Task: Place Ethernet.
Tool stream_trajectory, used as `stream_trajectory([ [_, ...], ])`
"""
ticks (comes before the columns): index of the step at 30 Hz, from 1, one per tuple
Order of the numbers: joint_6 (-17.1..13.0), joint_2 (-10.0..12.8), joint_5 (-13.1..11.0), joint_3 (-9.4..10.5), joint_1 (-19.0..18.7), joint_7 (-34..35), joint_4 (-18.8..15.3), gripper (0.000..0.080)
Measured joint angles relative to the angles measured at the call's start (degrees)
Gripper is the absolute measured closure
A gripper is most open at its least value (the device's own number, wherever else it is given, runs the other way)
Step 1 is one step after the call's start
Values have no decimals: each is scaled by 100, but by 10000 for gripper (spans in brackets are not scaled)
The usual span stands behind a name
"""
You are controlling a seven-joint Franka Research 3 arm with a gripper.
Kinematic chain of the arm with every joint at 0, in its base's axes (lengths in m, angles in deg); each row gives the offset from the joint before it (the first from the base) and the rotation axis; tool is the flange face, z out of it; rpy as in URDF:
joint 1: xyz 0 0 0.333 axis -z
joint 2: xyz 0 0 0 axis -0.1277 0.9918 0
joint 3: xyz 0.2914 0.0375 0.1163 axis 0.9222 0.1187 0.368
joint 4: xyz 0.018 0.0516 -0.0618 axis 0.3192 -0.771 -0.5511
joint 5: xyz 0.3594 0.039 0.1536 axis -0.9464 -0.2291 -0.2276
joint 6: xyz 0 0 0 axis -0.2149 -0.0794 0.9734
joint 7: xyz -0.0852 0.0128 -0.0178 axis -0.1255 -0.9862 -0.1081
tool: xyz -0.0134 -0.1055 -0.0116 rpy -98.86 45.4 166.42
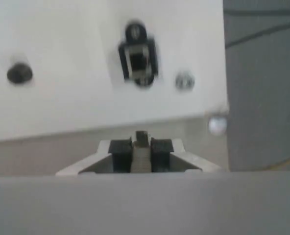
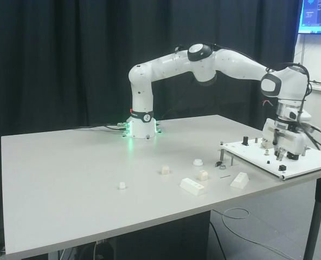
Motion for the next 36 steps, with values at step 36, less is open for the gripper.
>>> stream_trajectory([
  [36, 355, 175, 111, -1011, -112, 1847, -1657, 727],
])
